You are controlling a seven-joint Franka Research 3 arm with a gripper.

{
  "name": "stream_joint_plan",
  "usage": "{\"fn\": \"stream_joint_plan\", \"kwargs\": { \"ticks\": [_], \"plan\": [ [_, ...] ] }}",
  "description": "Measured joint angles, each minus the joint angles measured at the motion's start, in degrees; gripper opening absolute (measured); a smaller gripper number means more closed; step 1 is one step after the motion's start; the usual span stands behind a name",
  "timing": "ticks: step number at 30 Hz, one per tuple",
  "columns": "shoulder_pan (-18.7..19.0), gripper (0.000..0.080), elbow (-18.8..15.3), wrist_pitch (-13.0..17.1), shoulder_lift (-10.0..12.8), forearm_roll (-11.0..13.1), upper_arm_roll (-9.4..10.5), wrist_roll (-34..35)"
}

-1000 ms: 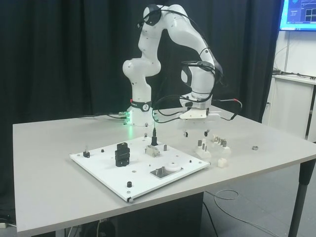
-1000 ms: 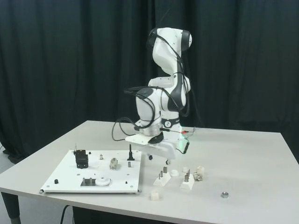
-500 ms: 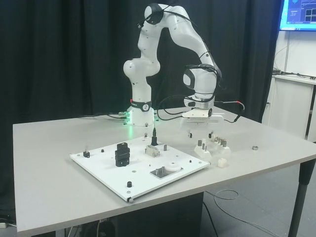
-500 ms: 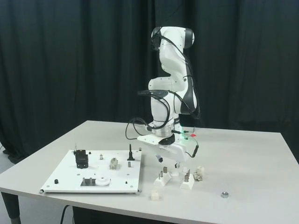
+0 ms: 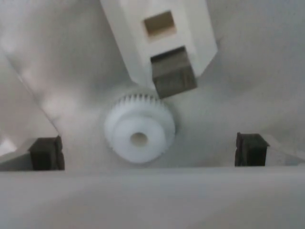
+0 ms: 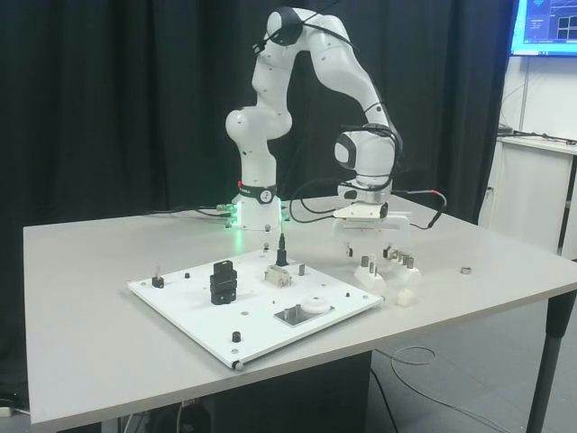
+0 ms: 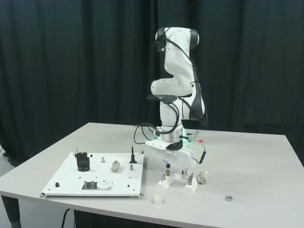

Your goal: Pick medium gear.

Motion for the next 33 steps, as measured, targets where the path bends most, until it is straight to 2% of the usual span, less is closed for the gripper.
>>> {"fn": "stream_joint_plan", "kwargs": {
  "ticks": [9, 25, 32, 33],
  "plan": [
    [0.00, 0.0800, -1.28, 3.48, 1.05, 0.01, 1.20, 0.39],
    [-0.04, 0.0800, -1.44, 7.76, 4.04, 0.01, 1.37, 0.40],
    [-0.12, 0.0800, -1.47, 8.06, 4.10, 0.01, 1.38, 0.40],
    [-0.14, 0.0687, -1.47, 8.03, 4.08, 0.00, 1.38, 0.40]
  ]
}}
